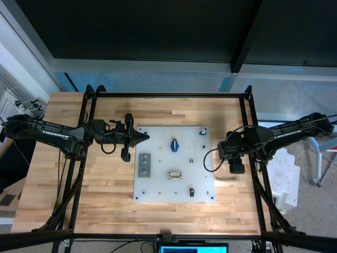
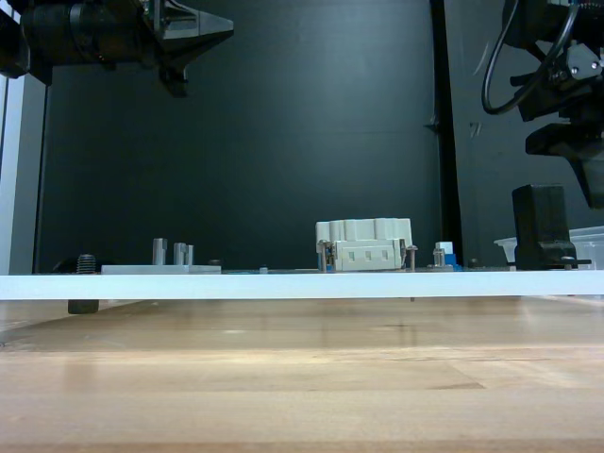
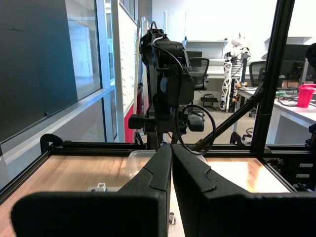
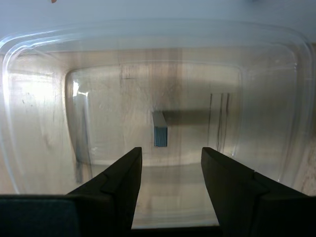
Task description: Pick the 16mm bar and install on taskboard
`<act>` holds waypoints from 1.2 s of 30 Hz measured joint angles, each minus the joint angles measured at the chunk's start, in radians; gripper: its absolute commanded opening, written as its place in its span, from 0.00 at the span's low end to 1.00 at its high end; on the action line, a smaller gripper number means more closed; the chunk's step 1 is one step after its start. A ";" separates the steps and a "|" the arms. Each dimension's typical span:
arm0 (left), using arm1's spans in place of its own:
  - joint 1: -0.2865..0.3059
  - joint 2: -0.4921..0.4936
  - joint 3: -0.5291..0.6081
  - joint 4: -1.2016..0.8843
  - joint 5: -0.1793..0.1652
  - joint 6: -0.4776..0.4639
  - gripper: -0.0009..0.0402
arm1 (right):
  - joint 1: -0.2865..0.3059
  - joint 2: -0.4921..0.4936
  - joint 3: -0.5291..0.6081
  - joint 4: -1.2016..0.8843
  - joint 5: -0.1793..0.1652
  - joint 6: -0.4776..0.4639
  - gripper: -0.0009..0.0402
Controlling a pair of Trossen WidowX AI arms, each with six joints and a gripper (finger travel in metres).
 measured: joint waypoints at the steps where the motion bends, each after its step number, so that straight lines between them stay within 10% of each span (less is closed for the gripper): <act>1: 0.000 0.000 0.000 0.000 0.000 0.000 0.02 | 0.000 0.003 -0.006 0.013 0.000 0.002 0.47; 36: 0.000 0.000 0.000 0.000 0.000 0.000 0.02 | 0.032 0.014 -0.101 0.118 0.014 0.031 0.53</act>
